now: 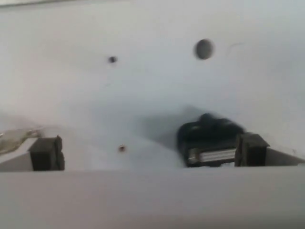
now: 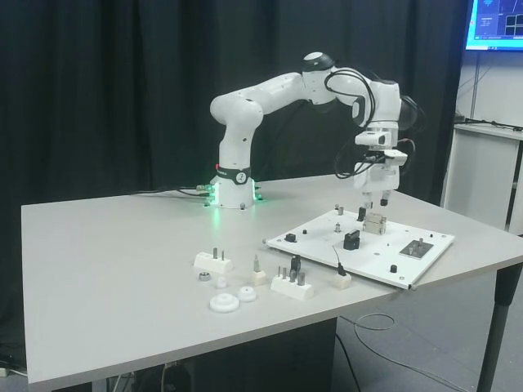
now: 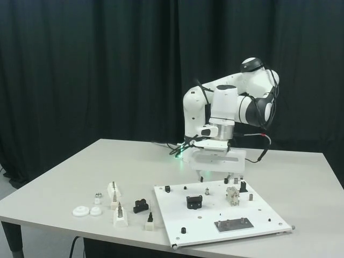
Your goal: Pick Ethernet.
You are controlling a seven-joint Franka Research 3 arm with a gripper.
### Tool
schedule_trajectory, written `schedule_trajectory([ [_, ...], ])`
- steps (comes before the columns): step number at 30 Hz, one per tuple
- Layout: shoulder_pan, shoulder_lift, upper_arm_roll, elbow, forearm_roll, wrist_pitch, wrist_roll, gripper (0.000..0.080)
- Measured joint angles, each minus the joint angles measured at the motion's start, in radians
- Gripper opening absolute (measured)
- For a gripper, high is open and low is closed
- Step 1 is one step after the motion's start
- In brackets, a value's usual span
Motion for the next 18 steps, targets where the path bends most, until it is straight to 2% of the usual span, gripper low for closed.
schedule_trajectory([
  [7,-0.061,0.000,-0.005,0.023,-0.013,0.026,-0.034,0.0800],
  [18,-0.186,0.000,-0.012,0.066,-0.030,0.030,-0.123,0.0800],
])
